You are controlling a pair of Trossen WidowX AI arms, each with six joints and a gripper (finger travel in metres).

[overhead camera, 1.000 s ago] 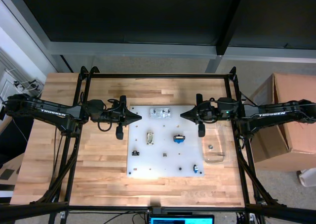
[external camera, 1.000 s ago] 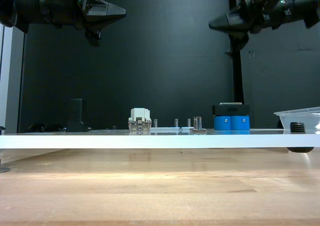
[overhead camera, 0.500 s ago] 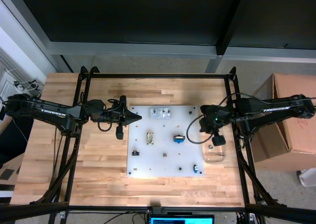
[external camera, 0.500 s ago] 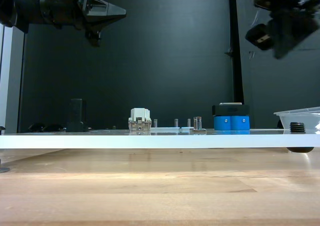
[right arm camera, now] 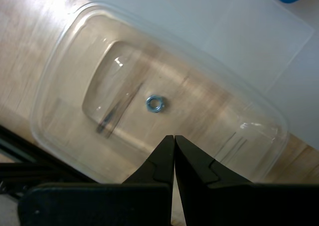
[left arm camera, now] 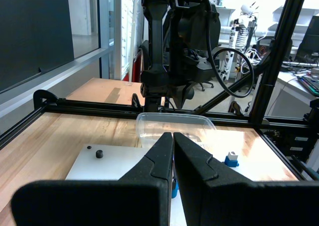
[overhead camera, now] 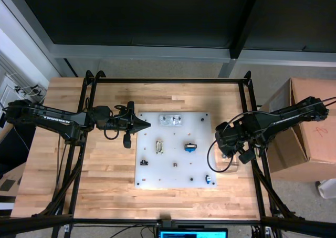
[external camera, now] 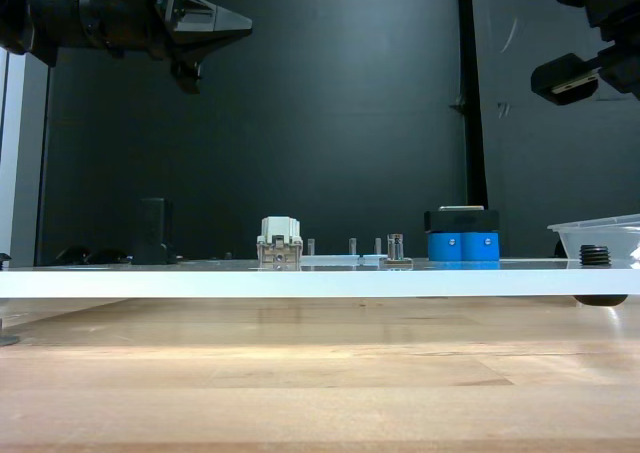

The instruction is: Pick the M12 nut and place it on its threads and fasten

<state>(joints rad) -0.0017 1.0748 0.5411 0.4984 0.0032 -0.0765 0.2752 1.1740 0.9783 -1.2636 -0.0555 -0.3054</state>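
While the silver nut point(right arm camera: 155, 103) lies loose in the clear tray point(right arm camera: 59, 61) by the table's right edge, the right tool point(right arm camera: 174, 138) hangs over it and the left tool point(left arm camera: 173, 136) hangs toward the left edge, both closed, empty. It looks light and slippery; pinch its flat sides.

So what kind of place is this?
Probably a robotics lab: wooden workbench, white task board, office desks behind. Left gripper, shut, hovers over the board's left edge; right gripper, shut, hangs over the clear tray where the nut lies free.
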